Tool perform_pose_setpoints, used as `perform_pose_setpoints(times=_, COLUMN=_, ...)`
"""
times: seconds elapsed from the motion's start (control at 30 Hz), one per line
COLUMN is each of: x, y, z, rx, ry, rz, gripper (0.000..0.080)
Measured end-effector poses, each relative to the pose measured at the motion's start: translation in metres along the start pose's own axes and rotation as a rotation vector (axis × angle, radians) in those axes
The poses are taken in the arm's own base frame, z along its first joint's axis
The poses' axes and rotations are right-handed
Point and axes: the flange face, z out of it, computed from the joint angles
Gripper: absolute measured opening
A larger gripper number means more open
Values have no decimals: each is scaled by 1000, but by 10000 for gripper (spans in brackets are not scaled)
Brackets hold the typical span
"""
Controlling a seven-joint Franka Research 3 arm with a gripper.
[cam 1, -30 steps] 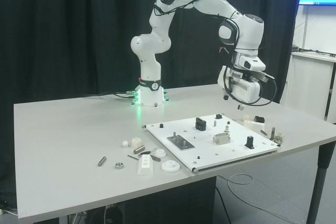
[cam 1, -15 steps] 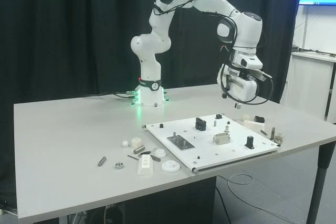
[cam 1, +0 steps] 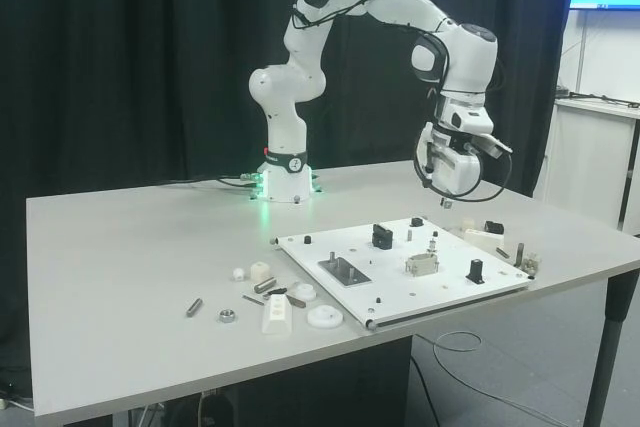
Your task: Remove BNC.
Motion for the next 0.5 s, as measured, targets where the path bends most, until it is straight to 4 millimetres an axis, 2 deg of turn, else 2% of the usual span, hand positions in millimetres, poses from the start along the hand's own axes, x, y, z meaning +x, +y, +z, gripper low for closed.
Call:
perform_pose_setpoints(times=0.3, x=-3, y=4, z=3, rx=18, ry=1, rz=314, gripper=800)
perform_pose_setpoints(times=0.5, x=-2, y=2, z=2, rx=18, ry=1, rz=333, gripper=800)
